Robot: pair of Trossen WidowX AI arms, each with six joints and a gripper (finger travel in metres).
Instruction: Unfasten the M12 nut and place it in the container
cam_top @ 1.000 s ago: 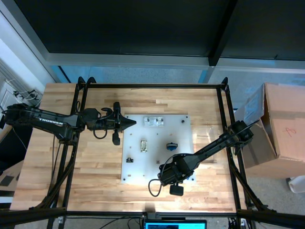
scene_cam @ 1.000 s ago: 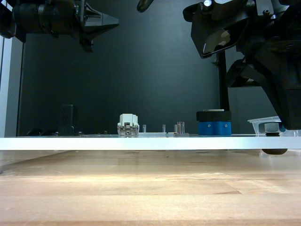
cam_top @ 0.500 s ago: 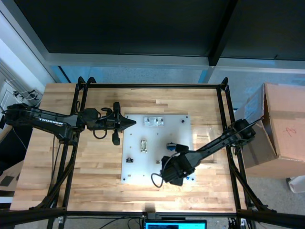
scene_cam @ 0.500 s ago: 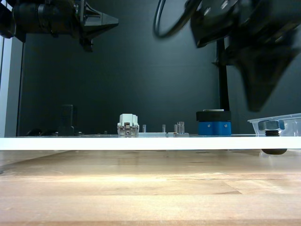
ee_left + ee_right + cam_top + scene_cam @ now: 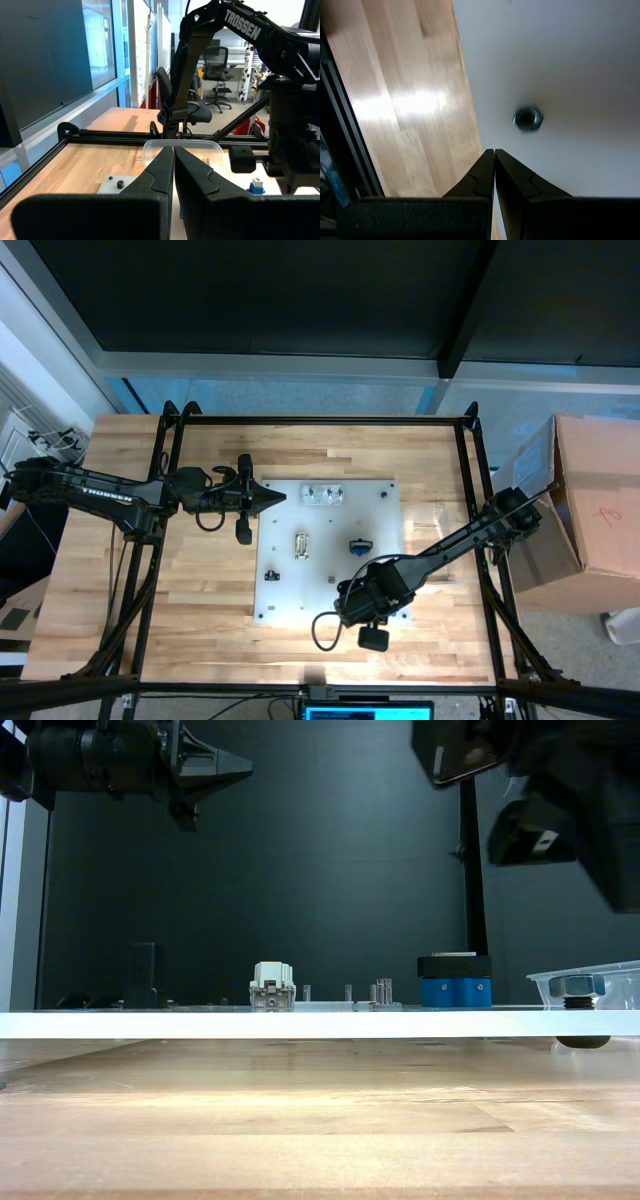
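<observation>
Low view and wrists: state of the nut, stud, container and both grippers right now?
M12 nut: on its stud, held by neither gripper.
Stud: ribs showing below the nut.
Right gripper: shut, empty, raised above the board near the nut.
Left gripper: shut, empty, raised over the board's far left corner.
Container: upright, beside the board's right edge.

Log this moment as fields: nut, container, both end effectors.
Nut: small silver hexagonal nut on its short black ribbed stud, ribs showing beneath; nothing holds it.
Container: clear plastic container stands beside the white board.
Right end effector: shut on nothing, raised above the board's near right part, apart from the nut.
Left end effector: shut, raised by the board's far left edge.
</observation>
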